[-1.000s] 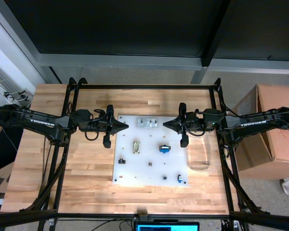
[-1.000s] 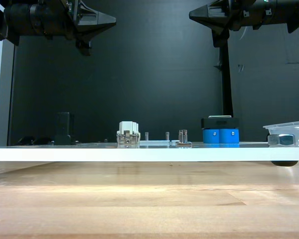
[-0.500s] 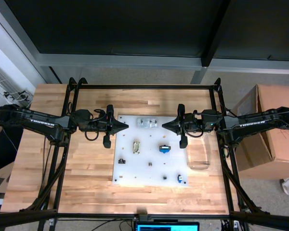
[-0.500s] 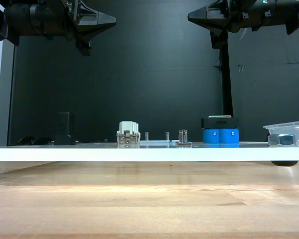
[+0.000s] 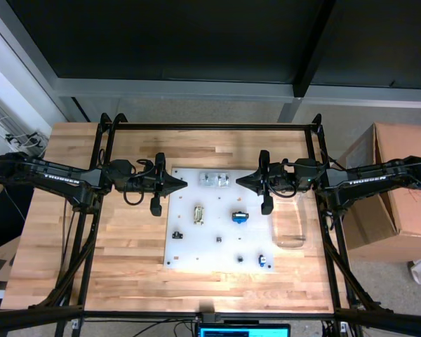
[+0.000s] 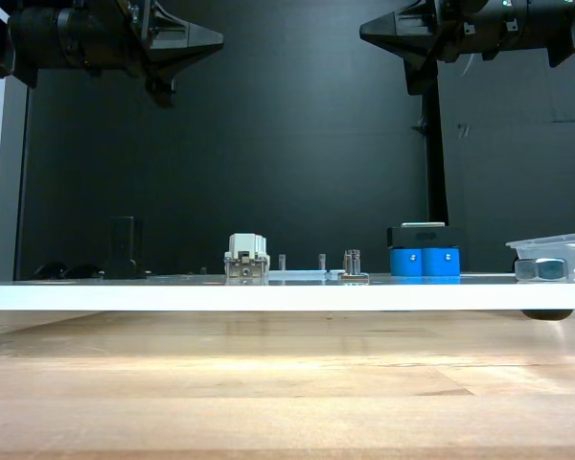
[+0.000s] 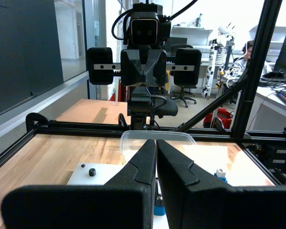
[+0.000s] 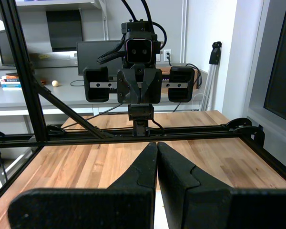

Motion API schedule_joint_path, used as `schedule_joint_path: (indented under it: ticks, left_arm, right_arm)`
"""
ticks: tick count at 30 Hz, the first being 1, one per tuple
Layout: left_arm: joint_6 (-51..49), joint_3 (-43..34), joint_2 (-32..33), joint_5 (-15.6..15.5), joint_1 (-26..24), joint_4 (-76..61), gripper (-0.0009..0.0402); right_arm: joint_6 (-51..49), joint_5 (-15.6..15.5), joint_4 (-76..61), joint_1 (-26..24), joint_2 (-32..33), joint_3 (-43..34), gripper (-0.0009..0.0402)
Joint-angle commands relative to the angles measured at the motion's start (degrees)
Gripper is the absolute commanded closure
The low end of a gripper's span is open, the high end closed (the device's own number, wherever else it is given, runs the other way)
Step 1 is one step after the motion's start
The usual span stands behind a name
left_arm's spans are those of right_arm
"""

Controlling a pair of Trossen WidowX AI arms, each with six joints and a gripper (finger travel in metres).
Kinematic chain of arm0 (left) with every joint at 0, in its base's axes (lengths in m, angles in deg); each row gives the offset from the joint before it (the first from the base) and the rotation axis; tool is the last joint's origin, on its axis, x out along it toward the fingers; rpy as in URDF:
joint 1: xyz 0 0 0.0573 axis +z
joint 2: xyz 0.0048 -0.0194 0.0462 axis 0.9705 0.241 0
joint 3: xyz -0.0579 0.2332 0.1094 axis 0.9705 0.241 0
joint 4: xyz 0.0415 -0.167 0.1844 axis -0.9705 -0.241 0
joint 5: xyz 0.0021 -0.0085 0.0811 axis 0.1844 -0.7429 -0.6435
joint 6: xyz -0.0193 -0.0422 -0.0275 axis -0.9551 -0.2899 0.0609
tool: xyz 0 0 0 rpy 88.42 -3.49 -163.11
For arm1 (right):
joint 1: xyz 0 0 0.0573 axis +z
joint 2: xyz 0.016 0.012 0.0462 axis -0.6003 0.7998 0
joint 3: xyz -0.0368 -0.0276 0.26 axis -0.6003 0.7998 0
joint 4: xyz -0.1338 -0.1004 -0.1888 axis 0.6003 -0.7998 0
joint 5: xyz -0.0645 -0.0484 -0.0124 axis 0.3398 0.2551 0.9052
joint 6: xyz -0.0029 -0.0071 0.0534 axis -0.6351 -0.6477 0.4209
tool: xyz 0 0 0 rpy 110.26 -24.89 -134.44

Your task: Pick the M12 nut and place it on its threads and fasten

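Near the white board's (image 5: 196,246) near right corner, the M12 nut (image 5: 263,261) sits low on its stud, held by neither claw, beside the clear tray (image 5: 289,243). High over the board's far edge, the left claw (image 5: 184,184) and right claw (image 5: 238,181) face each other, both closed and empty.

Small silver nut (image 6: 540,270) seated low on its stud, ribs hidden, at board's (image 5: 196,246) near right edge
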Motion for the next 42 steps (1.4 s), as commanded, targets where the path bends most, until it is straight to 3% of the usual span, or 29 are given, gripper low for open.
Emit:
schedule_joint_path:
  ticks: [1, 42]
  left_arm:
    - [0.0, 0.0, 0.0, 0.0, 0.0, 0.0, 0.0393]
    - [0.0, 0.0, 0.0, 0.0, 0.0, 0.0, 0.0393]
  right_arm:
    - [-0.1, 0.0, -0.2, 0.0, 0.0, 0.0, 0.0393]
    - [-0.1, 0.0, -1.3, 0.0, 0.0, 0.0, 0.0393]
